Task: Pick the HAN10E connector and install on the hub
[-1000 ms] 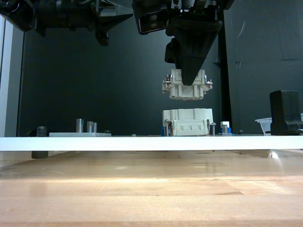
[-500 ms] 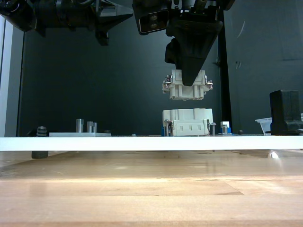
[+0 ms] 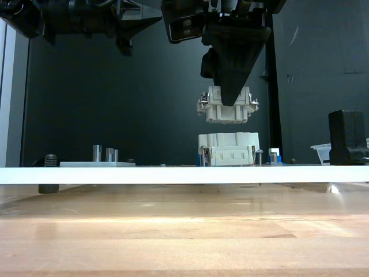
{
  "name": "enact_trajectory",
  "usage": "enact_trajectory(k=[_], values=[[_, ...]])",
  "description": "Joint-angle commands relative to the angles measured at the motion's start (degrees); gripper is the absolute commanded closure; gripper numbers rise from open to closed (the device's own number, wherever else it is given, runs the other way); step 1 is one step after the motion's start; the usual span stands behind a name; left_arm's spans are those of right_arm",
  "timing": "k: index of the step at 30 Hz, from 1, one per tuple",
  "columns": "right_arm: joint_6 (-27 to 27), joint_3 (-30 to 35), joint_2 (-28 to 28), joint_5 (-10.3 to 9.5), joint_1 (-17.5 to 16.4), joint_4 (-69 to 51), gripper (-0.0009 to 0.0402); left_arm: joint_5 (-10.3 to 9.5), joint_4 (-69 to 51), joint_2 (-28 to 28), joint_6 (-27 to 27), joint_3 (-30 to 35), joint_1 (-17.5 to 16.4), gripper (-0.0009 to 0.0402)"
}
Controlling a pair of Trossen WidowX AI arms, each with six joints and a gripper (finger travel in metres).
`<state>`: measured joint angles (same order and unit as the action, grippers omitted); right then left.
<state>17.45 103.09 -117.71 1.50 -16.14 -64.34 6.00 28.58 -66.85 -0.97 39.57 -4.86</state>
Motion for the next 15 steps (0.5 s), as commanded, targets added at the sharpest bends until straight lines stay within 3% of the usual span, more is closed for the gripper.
enact_trajectory(k=[1, 15], values=[[-0.04, -0.7, -0.04, 0.04, -0.02, 1.03, 0.0393, 0.0, 0.0, 0.0, 0.02, 0.02, -0.02, 0.0393], [0.07, -2.95, -0.04, 0.02, 0.0, 2.89, 0.0393, 0.02, 0.02, 0.0, 0.02, 0.02, 0.0, 0.0393]])
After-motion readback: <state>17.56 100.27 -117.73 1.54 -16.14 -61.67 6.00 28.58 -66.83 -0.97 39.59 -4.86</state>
